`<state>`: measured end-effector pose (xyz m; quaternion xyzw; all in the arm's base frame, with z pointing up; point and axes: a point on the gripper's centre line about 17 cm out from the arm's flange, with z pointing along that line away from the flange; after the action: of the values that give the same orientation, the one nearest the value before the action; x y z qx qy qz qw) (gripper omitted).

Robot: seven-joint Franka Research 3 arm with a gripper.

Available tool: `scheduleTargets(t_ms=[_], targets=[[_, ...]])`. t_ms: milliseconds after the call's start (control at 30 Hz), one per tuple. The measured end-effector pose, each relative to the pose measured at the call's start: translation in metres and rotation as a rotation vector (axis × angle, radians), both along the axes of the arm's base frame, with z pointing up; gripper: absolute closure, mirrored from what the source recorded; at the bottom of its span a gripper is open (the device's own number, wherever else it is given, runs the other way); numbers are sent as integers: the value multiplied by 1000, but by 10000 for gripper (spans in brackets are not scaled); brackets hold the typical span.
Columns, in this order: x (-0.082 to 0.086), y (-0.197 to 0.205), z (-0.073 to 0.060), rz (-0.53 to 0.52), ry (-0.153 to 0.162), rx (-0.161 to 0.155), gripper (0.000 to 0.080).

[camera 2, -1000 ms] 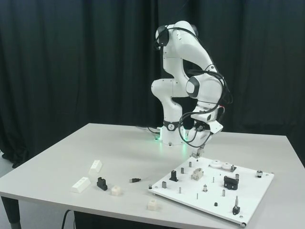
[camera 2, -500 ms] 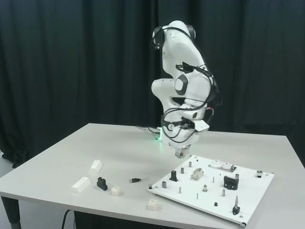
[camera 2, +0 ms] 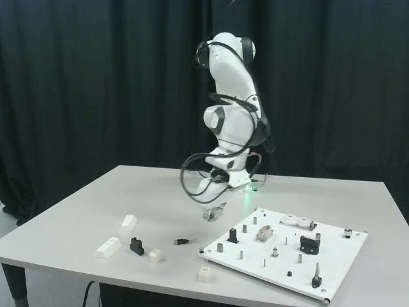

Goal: Place waterproof.

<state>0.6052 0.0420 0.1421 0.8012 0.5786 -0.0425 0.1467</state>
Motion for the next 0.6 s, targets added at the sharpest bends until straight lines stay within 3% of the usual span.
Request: scheduleTargets(t_ms=[600], targets=[[18, -72, -39, -30, 55, 15, 183]])
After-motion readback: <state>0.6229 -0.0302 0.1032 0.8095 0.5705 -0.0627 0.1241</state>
